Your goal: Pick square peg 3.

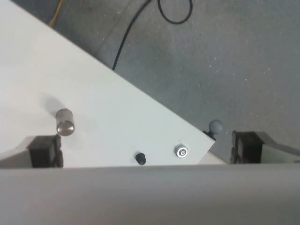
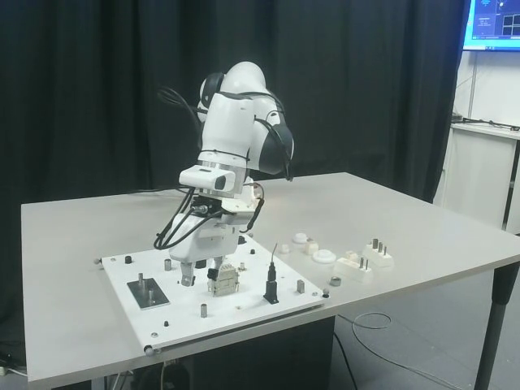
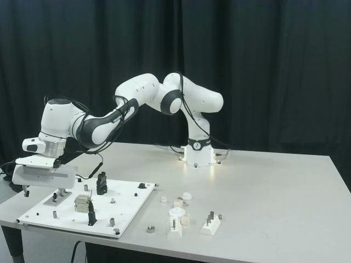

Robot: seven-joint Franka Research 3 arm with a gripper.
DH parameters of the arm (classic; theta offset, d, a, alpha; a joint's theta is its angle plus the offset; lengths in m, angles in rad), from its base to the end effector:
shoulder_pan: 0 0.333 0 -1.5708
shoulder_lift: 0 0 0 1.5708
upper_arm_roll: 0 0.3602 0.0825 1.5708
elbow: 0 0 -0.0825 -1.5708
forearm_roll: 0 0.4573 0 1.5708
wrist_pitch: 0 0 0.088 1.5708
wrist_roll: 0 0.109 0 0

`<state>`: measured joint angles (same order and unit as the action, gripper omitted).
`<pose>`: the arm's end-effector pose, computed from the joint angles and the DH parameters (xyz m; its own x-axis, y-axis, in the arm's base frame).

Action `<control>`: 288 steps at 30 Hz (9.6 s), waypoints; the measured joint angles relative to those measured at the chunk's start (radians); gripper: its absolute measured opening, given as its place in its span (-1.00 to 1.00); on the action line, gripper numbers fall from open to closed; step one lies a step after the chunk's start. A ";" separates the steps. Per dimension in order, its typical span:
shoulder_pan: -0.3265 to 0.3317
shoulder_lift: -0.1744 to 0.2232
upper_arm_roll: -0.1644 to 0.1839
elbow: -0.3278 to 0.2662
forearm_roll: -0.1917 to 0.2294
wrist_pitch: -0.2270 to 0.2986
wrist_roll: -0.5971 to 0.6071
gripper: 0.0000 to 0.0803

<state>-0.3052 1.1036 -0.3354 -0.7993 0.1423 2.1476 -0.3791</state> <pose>0.8308 -0.4207 0.2884 0.9785 -0.0761 0.1919 -0.1238 -0.9602 0.2505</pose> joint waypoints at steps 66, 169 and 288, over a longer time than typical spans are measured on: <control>0.150 -0.130 -0.004 0.000 0.008 -0.525 0.182 0.99; 0.410 -0.382 0.309 -0.553 -0.205 -0.557 0.794 0.99; 0.627 -0.632 0.279 -1.198 -0.149 0.395 1.477 0.99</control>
<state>0.3218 0.4721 -0.0561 -1.9969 -0.0067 2.5425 1.0978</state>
